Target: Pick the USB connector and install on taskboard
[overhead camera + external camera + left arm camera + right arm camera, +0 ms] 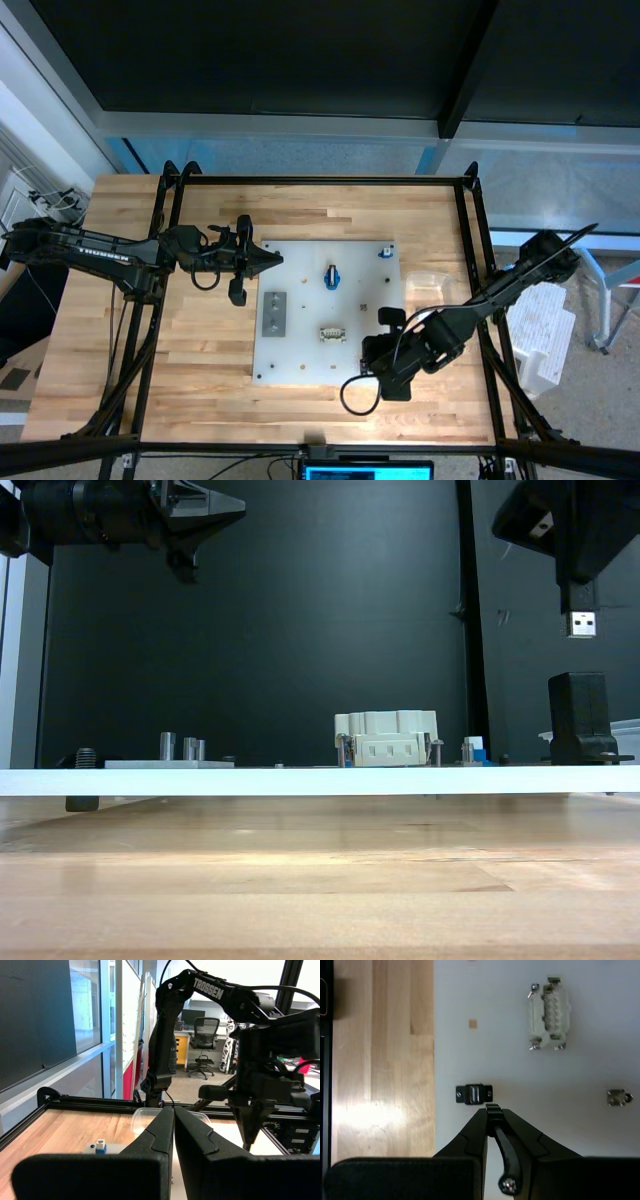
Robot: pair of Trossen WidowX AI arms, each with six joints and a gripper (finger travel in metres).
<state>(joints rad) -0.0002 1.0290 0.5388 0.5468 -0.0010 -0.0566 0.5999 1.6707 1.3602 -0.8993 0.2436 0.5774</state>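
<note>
Pick-up done: right pincer (492, 1116) pinches the USB connector (581, 623), held plug-down above the black socket (580, 715) on the taskboard (300, 350), still apart. Insertion remains. Left pincer (174, 1125), pressed together, hovers over the board's left edge.
</note>
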